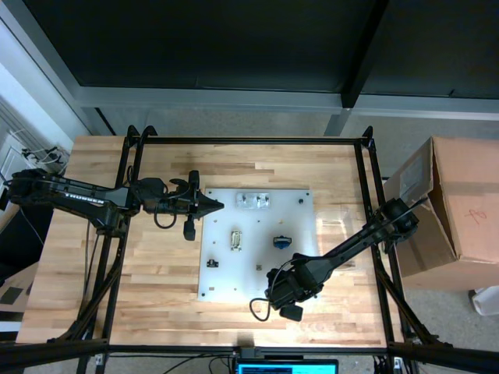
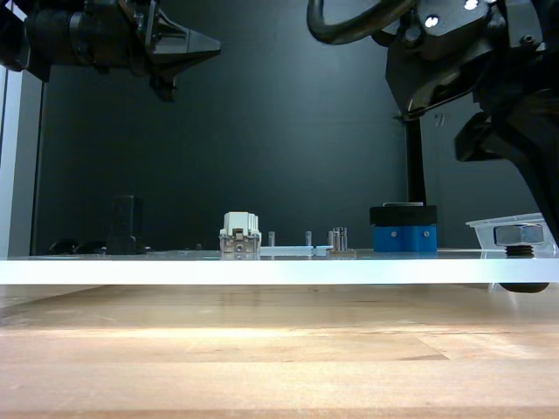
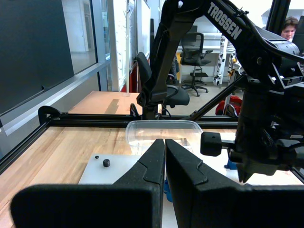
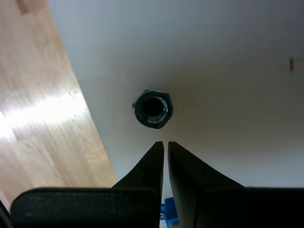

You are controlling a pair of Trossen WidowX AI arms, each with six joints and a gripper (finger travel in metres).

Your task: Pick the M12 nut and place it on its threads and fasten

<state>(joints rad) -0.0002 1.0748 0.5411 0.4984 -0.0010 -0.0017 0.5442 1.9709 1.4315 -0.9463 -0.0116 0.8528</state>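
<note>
Nearest you: right end effector, fingers pinched together, holding nothing. It hangs over the near right edge of the board. The nut lies just beyond its tips, apart from them, bore facing up at the wrist camera. In the low view the nut sits on its stud, below the end effector, with black ribs showing under it. So my call: on the threads, not run fully down, fastening not done.

Risks for you, judged from here:
- Closed fingers can't take the nut. Come down like this and the tips could hit its rim, tilting it or knocking it off the stud.
- Turning it while it's tilted could cross the threads.
- A tip pressed off-centre could jam it.

Further off: left end effector, fingers also together, empty, raised by the board's far left side, well away from the nut. Beyond its tips sits the clear tray on the worktop.
</note>
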